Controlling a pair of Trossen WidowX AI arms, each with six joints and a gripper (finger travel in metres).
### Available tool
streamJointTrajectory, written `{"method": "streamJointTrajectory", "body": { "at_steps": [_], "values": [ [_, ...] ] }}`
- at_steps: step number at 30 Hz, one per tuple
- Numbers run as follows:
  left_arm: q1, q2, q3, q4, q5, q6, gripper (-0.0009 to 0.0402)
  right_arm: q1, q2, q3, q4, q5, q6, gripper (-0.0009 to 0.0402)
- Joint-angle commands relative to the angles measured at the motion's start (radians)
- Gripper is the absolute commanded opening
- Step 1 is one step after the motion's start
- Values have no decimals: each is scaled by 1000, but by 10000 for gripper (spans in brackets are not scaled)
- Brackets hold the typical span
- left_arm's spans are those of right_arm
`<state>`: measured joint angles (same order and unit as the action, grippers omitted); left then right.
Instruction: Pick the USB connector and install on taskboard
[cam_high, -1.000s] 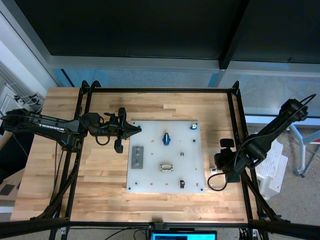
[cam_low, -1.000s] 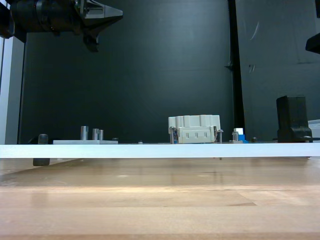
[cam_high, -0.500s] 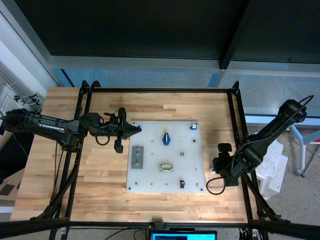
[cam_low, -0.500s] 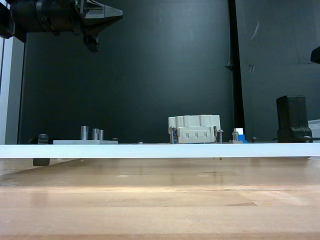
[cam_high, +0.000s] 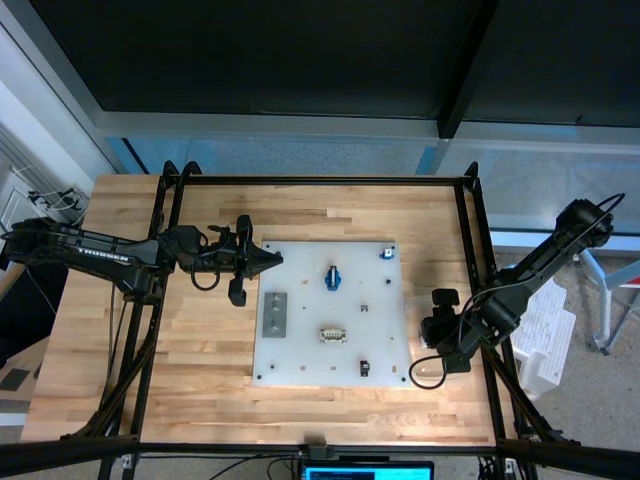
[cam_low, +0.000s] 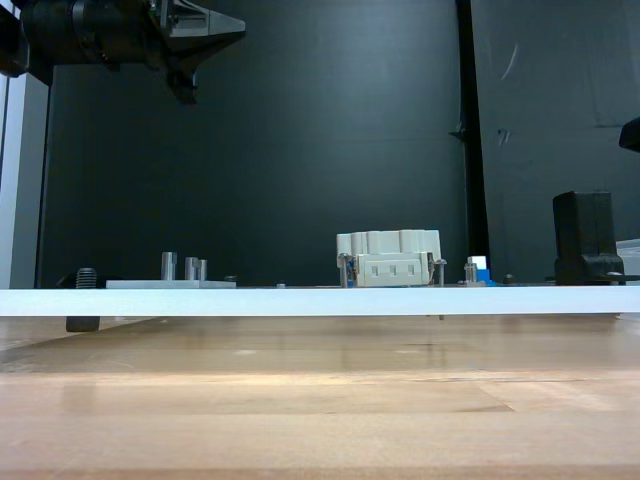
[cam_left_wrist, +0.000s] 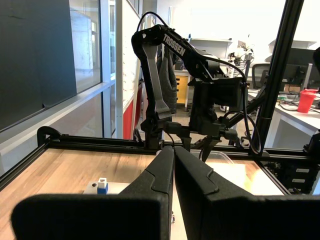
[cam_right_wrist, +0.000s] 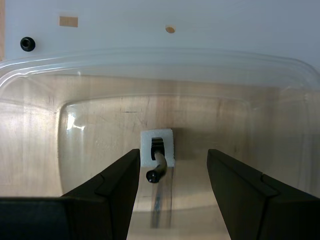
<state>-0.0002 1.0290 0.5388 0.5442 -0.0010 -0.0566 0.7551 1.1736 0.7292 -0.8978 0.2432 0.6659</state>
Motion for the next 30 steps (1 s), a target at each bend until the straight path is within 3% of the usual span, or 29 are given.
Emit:
{"method": "streamJointTrajectory", "body": {
  "at_steps": [1, 18, 23, 30],
  "values": [
    [0, 0, 0, 0, 0, 0, 0, 0, 0, -22, 29, -2, 0, 185],
    [0, 0, 0, 0, 0, 0, 0, 1, 47, -48, 86, -9, -5, 185],
    [0, 0, 0, 0, 0, 0, 0, 0, 57, -41, 90, -35, -12, 185],
    [0, 0, 0, 0, 0, 0, 0, -3, 62, -33, 84, -35, -20, 184]
  ]
}}
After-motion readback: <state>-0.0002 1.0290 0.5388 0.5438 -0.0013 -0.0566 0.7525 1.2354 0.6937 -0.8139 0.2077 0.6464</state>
